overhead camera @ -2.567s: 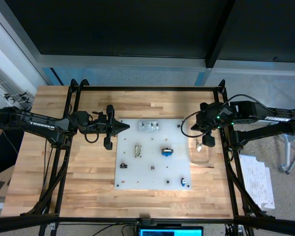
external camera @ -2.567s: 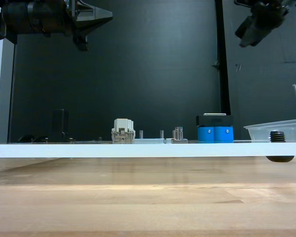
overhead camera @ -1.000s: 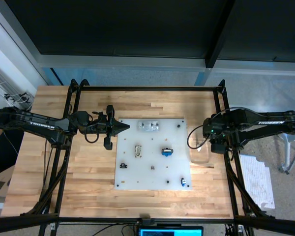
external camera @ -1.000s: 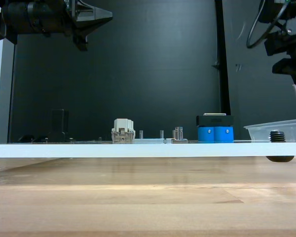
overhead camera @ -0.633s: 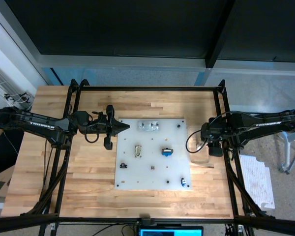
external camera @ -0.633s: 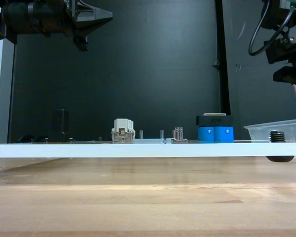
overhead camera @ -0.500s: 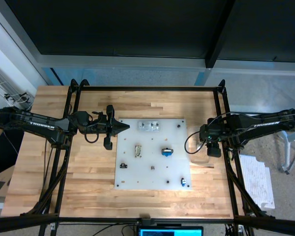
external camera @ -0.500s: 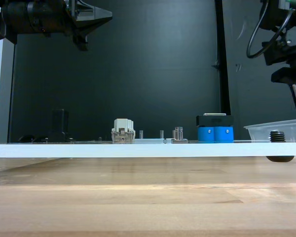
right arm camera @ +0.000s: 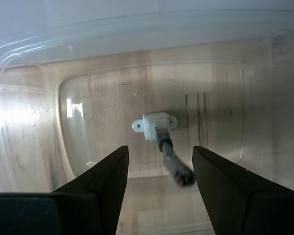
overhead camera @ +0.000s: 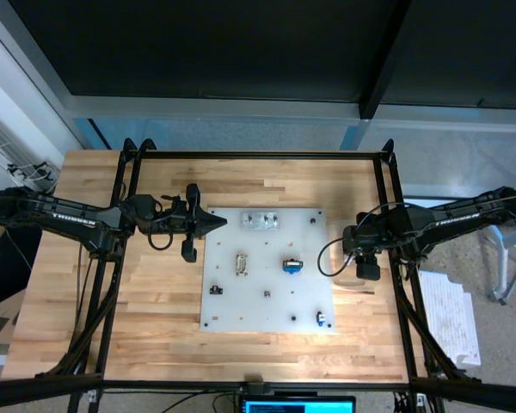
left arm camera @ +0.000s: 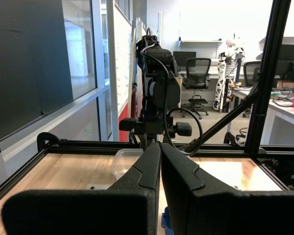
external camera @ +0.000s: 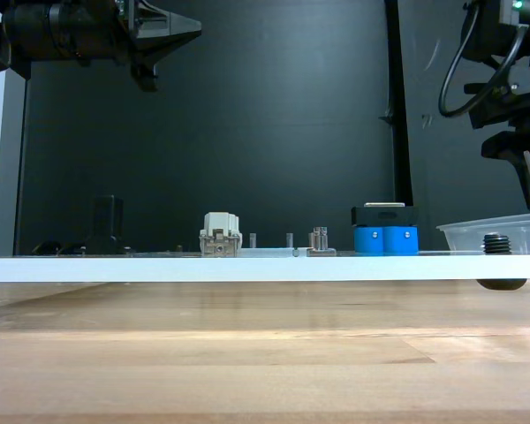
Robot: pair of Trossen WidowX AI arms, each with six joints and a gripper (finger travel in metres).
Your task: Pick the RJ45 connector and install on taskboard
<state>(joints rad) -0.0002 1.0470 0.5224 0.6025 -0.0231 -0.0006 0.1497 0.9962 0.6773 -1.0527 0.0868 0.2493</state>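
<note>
The RJ45 connector (right arm camera: pixel 154 126), a small whitish plug with a short cable stub, lies on the floor of a clear tray (right arm camera: pixel 137 29). My right gripper (right arm camera: pixel 159 150) hangs open straight above it, one finger (right arm camera: pixel 102 186) on each side and not touching it. From above, the right gripper (overhead camera: pixel 367 268) covers the connector and part of the tray (overhead camera: pixel 347 279), just right of the white taskboard (overhead camera: pixel 258 318). My left gripper (overhead camera: pixel 215 222) is shut and empty, held high over the board's left edge. The left wrist view shows its fingers (left arm camera: pixel 149 169) pressed together.
The taskboard (external camera: pixel 247 268) carries a whitish-grey socket (external camera: pixel 220 235), silver posts (external camera: pixel 318 239) and a blue block (external camera: pixel 385 231). The tray (external camera: pixel 495 231) stands at the low view's right, the right gripper (external camera: pixel 523 163) above it. A black frame (overhead camera: pixel 258 156) borders the wooden table.
The right arm has swung toward the table's near side and come down over the clear tray. The left arm has not moved.
</note>
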